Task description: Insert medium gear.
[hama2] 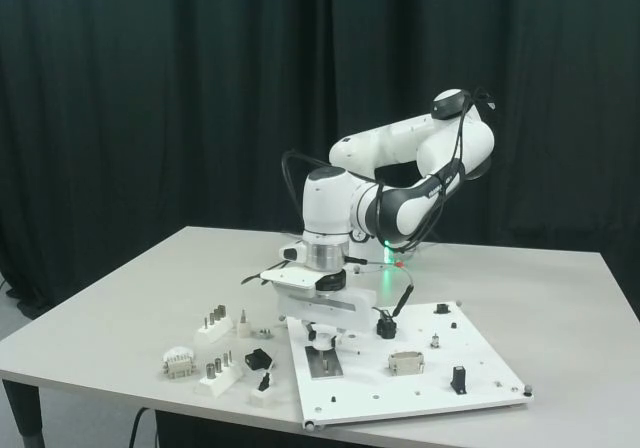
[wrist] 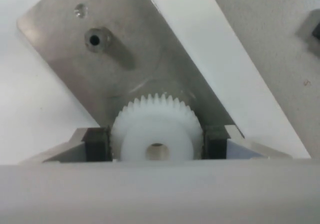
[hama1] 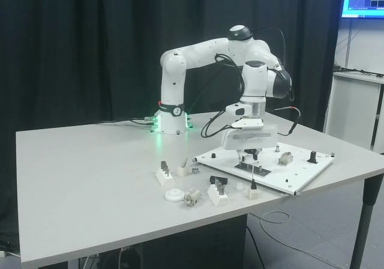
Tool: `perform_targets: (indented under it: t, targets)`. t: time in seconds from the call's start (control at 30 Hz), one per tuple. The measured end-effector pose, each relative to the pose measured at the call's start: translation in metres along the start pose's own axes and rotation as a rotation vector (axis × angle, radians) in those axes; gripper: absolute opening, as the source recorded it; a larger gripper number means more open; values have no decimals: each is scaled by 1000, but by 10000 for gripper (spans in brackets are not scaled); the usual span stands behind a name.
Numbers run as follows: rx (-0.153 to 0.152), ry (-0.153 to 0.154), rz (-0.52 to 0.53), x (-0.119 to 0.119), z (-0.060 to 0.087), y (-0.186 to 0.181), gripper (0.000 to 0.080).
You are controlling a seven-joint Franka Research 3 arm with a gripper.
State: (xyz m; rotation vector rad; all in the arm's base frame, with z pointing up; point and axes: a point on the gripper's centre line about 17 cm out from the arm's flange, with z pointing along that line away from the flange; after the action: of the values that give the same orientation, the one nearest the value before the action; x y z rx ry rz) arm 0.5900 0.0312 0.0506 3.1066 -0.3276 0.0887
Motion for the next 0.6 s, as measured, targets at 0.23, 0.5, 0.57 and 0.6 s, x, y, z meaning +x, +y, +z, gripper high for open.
perform_targets:
  t: [0.23,0.5,0.57,0.6]
  targets:
    - [-5,9,-1,2,0,1,395]
    - [-11,17,-6,4,1,2,395]
    - [-11,17,-9,4,1,3,395]
    - [-11,17,-10,4,1,3,395]
